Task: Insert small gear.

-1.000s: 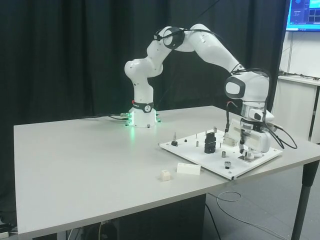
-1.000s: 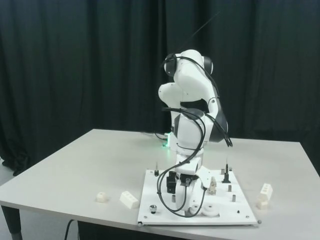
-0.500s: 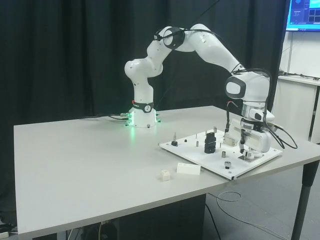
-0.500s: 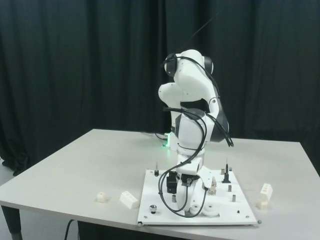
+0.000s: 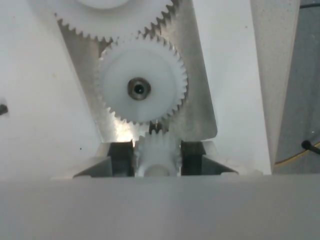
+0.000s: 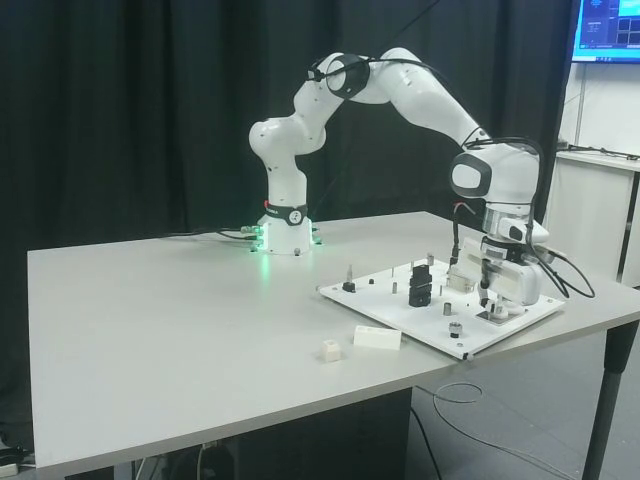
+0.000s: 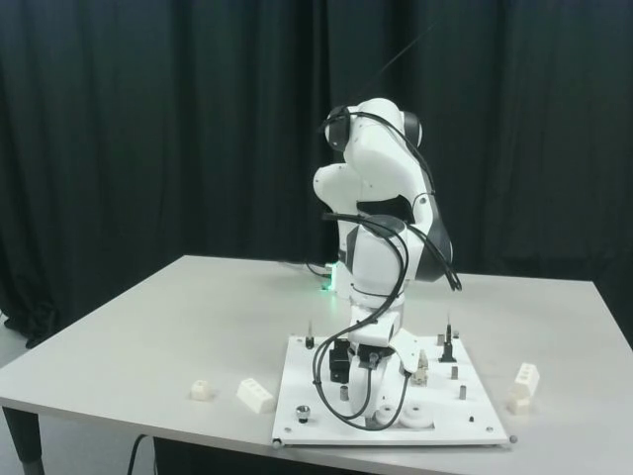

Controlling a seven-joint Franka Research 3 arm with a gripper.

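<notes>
Two loose white blocks [image 6: 363, 340] on the grey table [image 6: 150, 300] at left, board [image 6: 390, 303] of pegs in the middle, gripper [image 5: 157, 161] at right, pinched on the small gear [image 5: 157, 152], low over the metal plate [image 5: 197, 112], teeth just touching the middle gear [image 5: 142, 86]. Risk of teeth riding tooth on tooth and jamming, or missing the hidden peg and tilting. No containers anywhere.

My arm [image 6: 420, 85] is white, built of rounded, bulging segments with black bands at the joints. Black cables [image 7: 341, 381] loop from the wrist in loose coils, and green light [image 6: 262, 238] glows at its base [image 6: 285, 228].
</notes>
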